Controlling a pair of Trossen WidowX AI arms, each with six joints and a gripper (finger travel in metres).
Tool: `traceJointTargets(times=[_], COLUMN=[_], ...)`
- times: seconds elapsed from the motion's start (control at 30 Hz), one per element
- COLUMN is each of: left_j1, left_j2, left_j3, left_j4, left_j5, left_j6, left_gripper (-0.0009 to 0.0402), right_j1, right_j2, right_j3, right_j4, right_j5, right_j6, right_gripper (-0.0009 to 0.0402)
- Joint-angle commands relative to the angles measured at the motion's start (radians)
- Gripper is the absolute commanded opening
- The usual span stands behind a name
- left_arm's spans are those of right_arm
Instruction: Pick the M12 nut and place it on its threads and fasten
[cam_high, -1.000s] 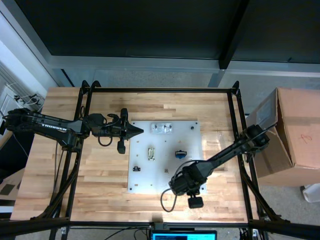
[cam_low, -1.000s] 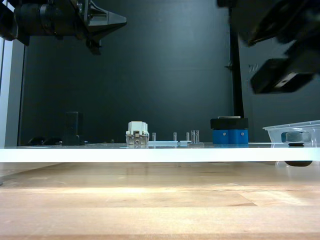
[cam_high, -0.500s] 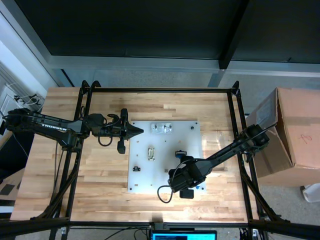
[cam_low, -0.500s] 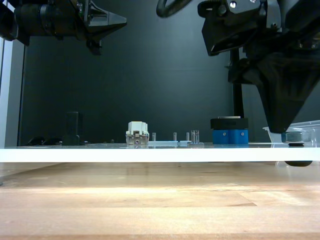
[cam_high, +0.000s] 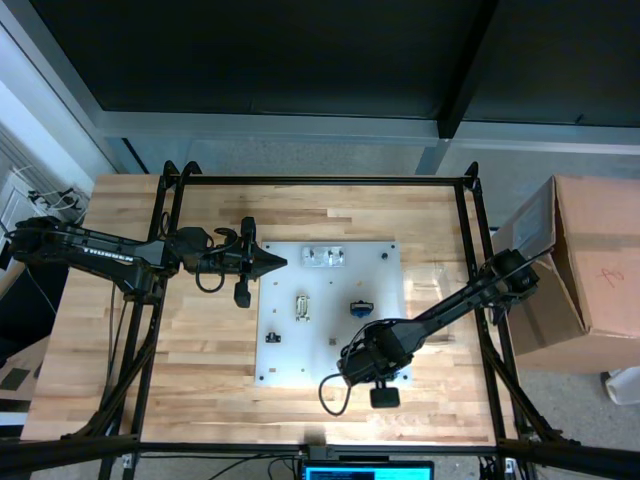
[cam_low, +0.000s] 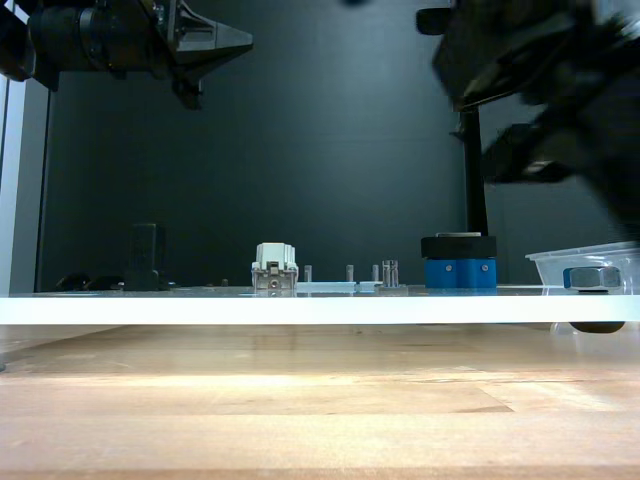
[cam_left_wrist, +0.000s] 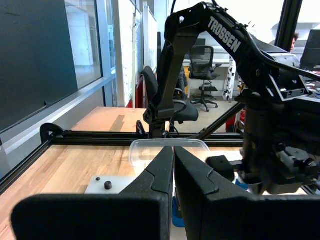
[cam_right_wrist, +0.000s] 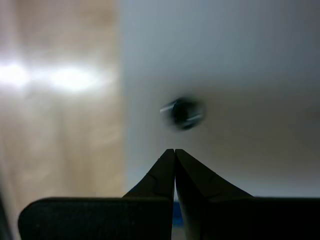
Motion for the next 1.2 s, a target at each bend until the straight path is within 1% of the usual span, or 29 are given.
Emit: traceJointTargets(times=[0.03, 0.07, 0.13, 0.27, 0.3, 0.37, 0.4, 0.5, 0.53, 0.6, 0.67, 0.7, 0.73, 0.77, 0.87, 0.9, 0.93, 0.97, 1.2], left_j1=[0.0, 0.0, 0.0, 0.0, 0.0, 0.0, 0.0, 0.0, 0.0, 0.0, 0.0, 0.0, 0.0, 0.0, 0.0, 0.0, 0.0, 0.0, 0.0], left_j2=[0.0, 0.0, 0.0, 0.0, 0.0, 0.0, 0.0, 0.0, 0.0, 0.0, 0.0, 0.0, 0.0, 0.0, 0.0, 0.0, 0.0, 0.0, 0.0], left_j3=[0.0, 0.0, 0.0, 0.0, 0.0, 0.0, 0.0, 0.0, 0.0, 0.0, 0.0, 0.0, 0.0, 0.0, 0.0, 0.0, 0.0, 0.0, 0.0], left_j4=[0.0, 0.0, 0.0, 0.0, 0.0, 0.0, 0.0, 0.0, 0.001, -0.001, 0.0, 0.0, 0.0, 0.0, 0.0, 0.0, 0.0, 0.0, 0.0], left_j5=[0.0, 0.0, 0.0, 0.0, 0.0, 0.0, 0.0, 0.0, 0.0, 0.0, 0.0, 0.0, 0.0, 0.0, 0.0, 0.0, 0.0, 0.0, 0.0], left_j6=[0.0, 0.0, 0.0, 0.0, 0.0, 0.0, 0.0, 0.0, 0.0, 0.0, 0.0, 0.0, 0.0, 0.0, 0.0, 0.0, 0.0, 0.0, 0.0], left_gripper=[0.0, 0.0, 0.0, 0.0, 0.0, 0.0, 0.0, 0.0, 0.0, 0.0, 0.0, 0.0, 0.0, 0.0, 0.0, 0.0, 0.0, 0.0, 0.0], right_j1=[0.001, 0.001, 0.001, 0.002, 0.002, 0.002, 0.002, 0.002, 0.002, 0.003, 0.003, 0.003, 0.003, 0.003, 0.004, 0.003, 0.004, 0.003, 0.003], right_j2=[-0.001, -0.001, -0.001, 0.002, 0.002, 0.002, 0.002, 0.001, 0.001, -0.001, -0.002, -0.002, -0.002, -0.003, -0.006, -0.007, -0.007, -0.007, -0.019], right_j3=[0.001, 0.001, 0.0, -0.003, -0.008, -0.019, -0.024, -0.035, -0.035, -0.034, -0.031, -0.031, -0.031, -0.031, -0.031, -0.031, -0.031, -0.031, -0.031], right_j4=[0.0, 0.001, 0.005, 0.031, 0.042, 0.065, 0.074, 0.074, 0.072, 0.058, 0.047, 0.046, 0.043, 0.04, 0.031, 0.03, 0.031, 0.031, 0.031], right_j5=[0.104, 0.125, 0.133, 0.129, 0.113, 0.05, 0.002, -0.164, -0.198, -0.219, -0.216, -0.206, -0.174, -0.128, 0.032, 0.069, 0.09, 0.098, 0.098], right_j6=[0.047, 0.06, 0.068, 0.068, 0.069, 0.066, 0.065, 0.058, 0.058, 0.058, 0.058, 0.057, 0.059, 0.065, 0.1, 0.11, 0.121, 0.12, 0.11], right_gripper=[0.0, 0.0, 0.0, 0.0, 0.0, 0.0, 0.0, 0.0, 0.0, 0.0, 0.0, 0.0, 0.0, 0.0, 0.0, 0.0, 0.0, 0.0, 0.0])
